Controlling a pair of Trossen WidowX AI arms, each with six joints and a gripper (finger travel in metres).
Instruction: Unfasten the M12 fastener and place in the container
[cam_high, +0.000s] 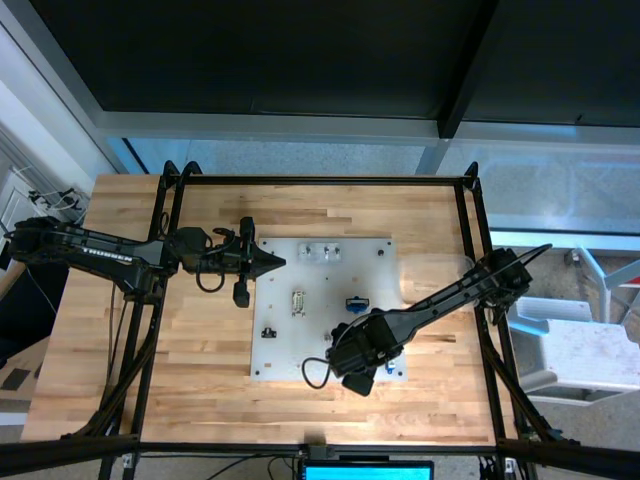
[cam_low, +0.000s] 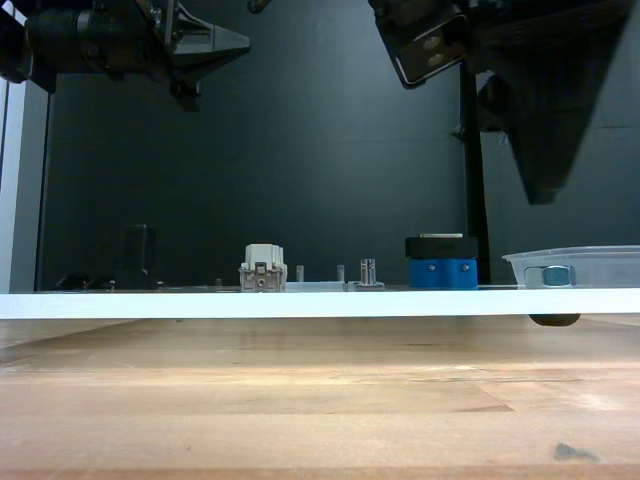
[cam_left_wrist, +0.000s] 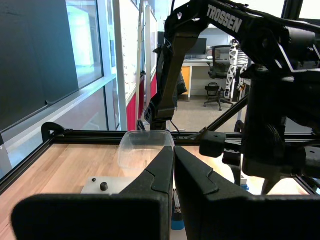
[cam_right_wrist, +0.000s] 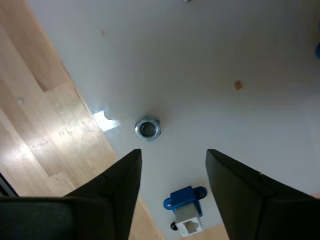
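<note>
Two fingers of the right gripper (cam_right_wrist: 173, 151) stand wide apart with nothing between them, pointing down at the white board (cam_right_wrist: 240, 60). The M12 fastener (cam_right_wrist: 147, 129), a small silver nut with a dark centre, sits on that board just beyond the fingertips. It touches neither finger and lies nearer one than the other. I cannot tell whether it is on its stud. In the high view this gripper hangs over the board's 5 o'clock part and hides the nut. The container (cam_high: 432, 275) lies at about 2 o'clock from the gripper, beside the board's right edge. The left gripper (cam_high: 270, 262) hangs over the board's 10 o'clock side, fingers closed together, gripping nothing.
</note>
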